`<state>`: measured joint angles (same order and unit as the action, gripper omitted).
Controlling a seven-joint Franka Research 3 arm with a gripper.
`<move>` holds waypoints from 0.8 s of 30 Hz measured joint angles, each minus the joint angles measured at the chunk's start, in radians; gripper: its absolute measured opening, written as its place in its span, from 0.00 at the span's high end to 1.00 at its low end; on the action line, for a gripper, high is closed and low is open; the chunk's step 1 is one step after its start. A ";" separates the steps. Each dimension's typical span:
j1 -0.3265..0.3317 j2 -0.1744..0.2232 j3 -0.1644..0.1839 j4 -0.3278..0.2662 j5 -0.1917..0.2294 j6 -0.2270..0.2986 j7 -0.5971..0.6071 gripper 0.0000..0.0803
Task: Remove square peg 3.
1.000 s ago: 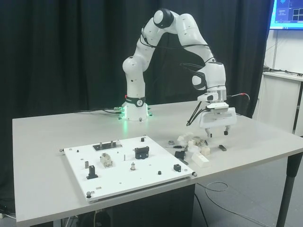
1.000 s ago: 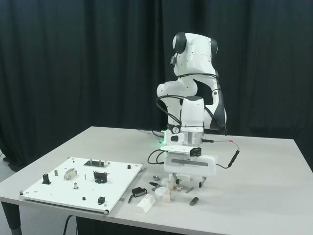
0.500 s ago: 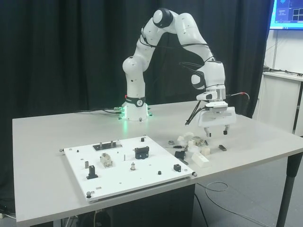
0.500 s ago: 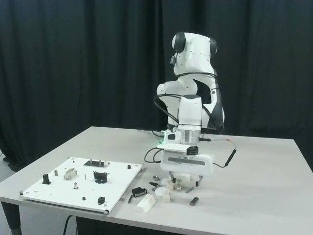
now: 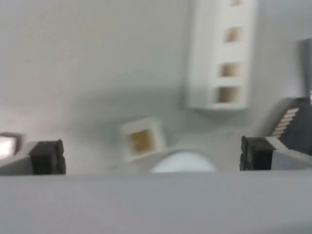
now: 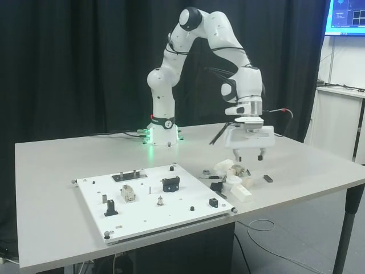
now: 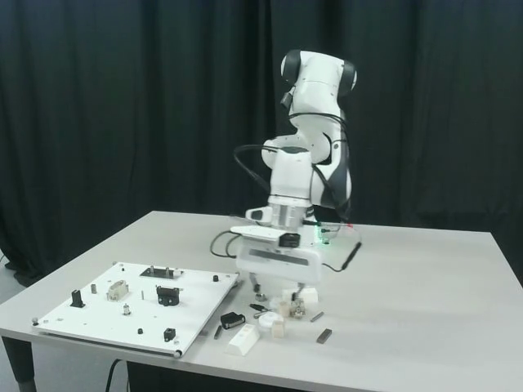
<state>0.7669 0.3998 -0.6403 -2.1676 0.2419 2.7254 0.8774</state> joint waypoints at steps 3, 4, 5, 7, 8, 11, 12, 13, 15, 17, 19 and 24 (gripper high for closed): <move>-0.022 -0.015 -0.017 0.000 -0.031 -0.015 -0.013 0.00; -0.031 -0.020 -0.022 0.001 -0.041 -0.020 -0.018 0.00; -0.040 -0.026 -0.025 0.001 -0.053 -0.025 -0.023 0.00; -0.064 -0.039 -0.030 0.003 -0.079 -0.036 -0.039 0.00; -0.076 -0.045 -0.030 0.004 -0.092 -0.043 -0.047 0.00; -0.118 -0.066 -0.030 0.008 -0.129 -0.064 -0.062 0.00; -0.130 -0.073 -0.030 0.009 -0.140 -0.070 -0.066 0.00; -0.143 -0.079 -0.030 0.010 -0.152 -0.076 -0.071 0.00; -0.167 -0.092 -0.030 0.013 -0.172 -0.089 -0.081 0.00; -0.190 -0.103 -0.030 0.016 -0.187 -0.101 -0.089 0.00; -0.212 -0.112 -0.030 0.020 -0.197 -0.111 -0.097 0.00; -0.265 -0.123 -0.030 0.031 -0.215 -0.135 -0.135 0.00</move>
